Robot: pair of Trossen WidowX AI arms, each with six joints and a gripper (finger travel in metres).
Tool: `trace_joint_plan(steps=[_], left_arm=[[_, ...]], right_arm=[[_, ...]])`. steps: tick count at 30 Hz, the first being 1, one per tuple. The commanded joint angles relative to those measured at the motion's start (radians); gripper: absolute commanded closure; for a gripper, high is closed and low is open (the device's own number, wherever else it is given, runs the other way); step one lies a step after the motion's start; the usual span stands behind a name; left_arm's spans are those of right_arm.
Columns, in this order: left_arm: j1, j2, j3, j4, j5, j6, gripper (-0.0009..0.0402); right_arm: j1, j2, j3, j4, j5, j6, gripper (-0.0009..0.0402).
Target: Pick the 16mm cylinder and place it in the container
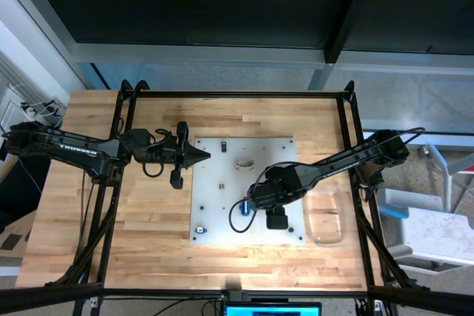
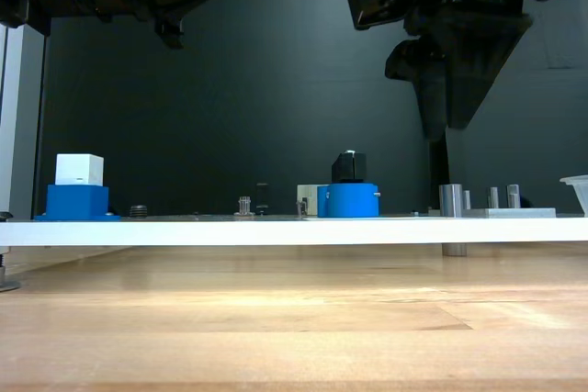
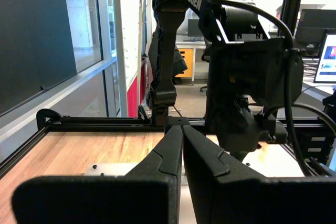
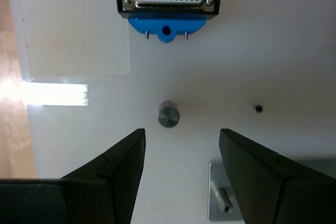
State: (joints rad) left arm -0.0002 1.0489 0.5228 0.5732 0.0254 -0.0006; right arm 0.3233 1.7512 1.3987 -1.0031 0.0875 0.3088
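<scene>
The 16mm cylinder (image 4: 168, 117), a small pale-grey round peg, stands upright on the white board (image 4: 273, 51). My right gripper (image 4: 181, 132) hangs above it, open, with the peg just ahead of the gap between its fingers and nothing held. In the low view the right gripper (image 2: 450, 126) points straight down over the cylinder (image 2: 450, 200), well clear of it. The container (image 1: 326, 216), a clear tray, lies on the wood to the right of the board. My left gripper (image 1: 201, 155) is shut and empty, held high by the board's left edge.
A blue mount with a multi-pin connector (image 4: 168, 1) sits beyond the peg. A grey block with small pins (image 4: 224, 199) lies close to the right finger. A blue base with a white cube (image 2: 78, 188) stands at the board's near left corner.
</scene>
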Motion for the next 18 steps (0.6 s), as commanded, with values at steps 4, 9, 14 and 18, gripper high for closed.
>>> trace_joint_plan(steps=[4,9,14,18], left_arm=[[0.000,0.000,0.000,0.000,0.000,0.000,0.0393],[0.000,0.000,0.000,0.000,0.000,0.000,0.0393],[0.000,0.000,0.000,0.000,0.000,0.000,0.0393],[0.000,0.000,0.000,0.000,0.000,0.000,0.0393]], right_arm=[[0.000,0.026,-0.012,0.026,0.000,-0.002,0.0199],[0.000,0.026,-0.040,0.056,0.000,0.000,0.0199],[0.000,0.026,-0.057,0.072,0.000,0.002,0.0199],[0.001,0.026,-0.070,0.087,0.000,0.010,0.0199]])
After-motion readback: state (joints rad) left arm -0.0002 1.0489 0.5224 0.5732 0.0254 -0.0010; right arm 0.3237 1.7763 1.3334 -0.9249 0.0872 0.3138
